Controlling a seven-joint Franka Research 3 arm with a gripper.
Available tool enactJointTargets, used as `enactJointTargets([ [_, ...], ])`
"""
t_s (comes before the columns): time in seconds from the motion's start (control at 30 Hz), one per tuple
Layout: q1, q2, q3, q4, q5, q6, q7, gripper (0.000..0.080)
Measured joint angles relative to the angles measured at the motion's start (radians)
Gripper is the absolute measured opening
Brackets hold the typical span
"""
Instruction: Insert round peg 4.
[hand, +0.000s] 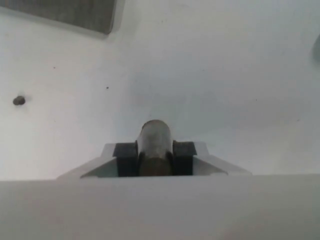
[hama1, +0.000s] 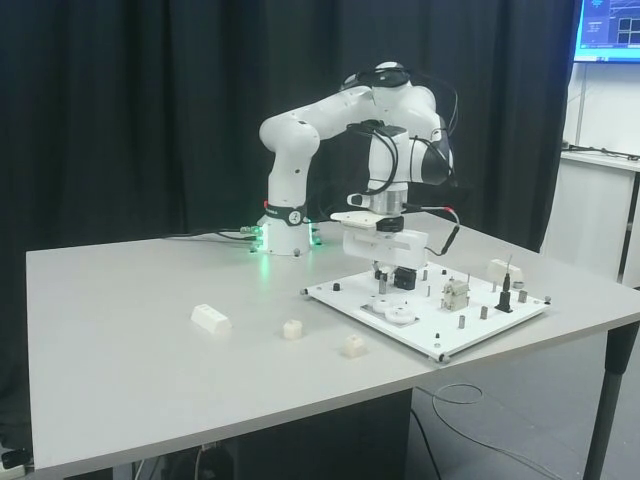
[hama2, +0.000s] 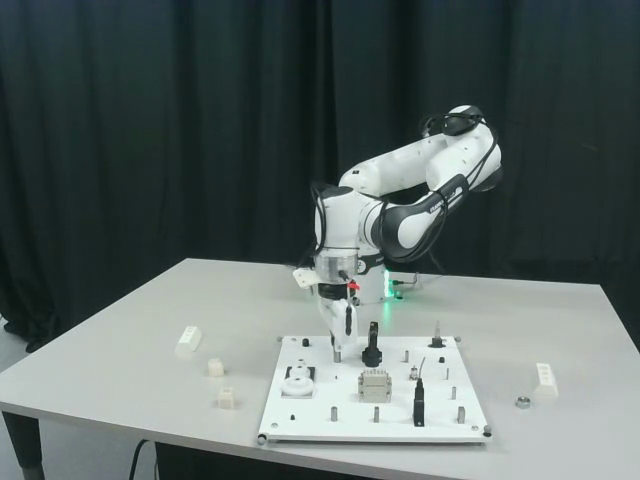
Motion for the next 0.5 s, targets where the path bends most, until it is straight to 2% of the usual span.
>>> enactJointTargets([
  [0.5, -0.007, 0.010, 0.008, 0.006, 0.006, 0.008, -0.016, 0.0143],
])
